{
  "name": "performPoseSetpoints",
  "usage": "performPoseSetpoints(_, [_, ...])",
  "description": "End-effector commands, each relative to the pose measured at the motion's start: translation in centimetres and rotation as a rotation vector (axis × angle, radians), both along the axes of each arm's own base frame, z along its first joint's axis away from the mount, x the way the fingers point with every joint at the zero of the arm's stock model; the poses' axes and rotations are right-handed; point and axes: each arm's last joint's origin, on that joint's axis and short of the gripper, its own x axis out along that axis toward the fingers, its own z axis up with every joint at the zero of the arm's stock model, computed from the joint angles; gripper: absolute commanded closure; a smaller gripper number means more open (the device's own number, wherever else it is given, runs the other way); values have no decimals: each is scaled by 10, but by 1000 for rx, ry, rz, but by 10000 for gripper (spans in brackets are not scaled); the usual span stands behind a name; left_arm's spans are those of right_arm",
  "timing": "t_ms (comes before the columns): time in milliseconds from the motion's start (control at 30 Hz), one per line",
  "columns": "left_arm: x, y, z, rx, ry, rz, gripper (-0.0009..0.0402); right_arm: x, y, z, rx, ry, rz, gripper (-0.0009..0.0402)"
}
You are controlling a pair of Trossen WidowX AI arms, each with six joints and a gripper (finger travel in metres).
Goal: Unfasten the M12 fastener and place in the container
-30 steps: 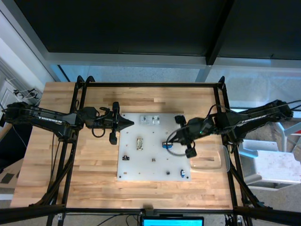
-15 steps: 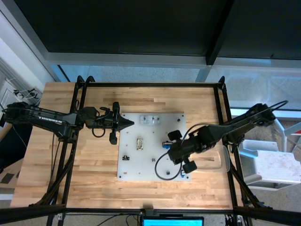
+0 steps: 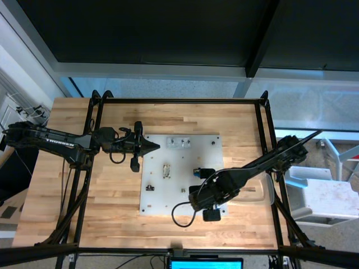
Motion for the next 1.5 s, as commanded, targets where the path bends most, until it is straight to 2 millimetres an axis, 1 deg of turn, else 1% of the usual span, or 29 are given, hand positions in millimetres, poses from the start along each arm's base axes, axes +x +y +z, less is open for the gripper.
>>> performPoseSetpoints(33, [0,0,0,0,-1,0,393,5,10,-6,16,18,-32,393])
performPoseSetpoints(233, [0,0,0,0,0,0,393,10,23,-21,61,73,-98,390])
performPoseSetpoints(400, [0,0,0,0,-1,0,393,13,25,-30,67,95,-166,367])
performPoseSetpoints(567, [0,0,0,0,0,0,393,16,27,-44,51,131,-210,315])
performPoseSetpoints(900, [0,0,0,0,0,0,393,15,25,-58,52,129,-263,193])
performPoseSetpoints(1067, [0,0,0,0,0,0,393,16,22,-65,55,131,-289,152])
performPoseSetpoints(1200, [0,0,0,0,-1,0,393,16,19,-69,51,138,-305,141])
performPoseSetpoints(1500, [0,0,0,0,-1,0,393,16,16,-79,58,133,-327,141])
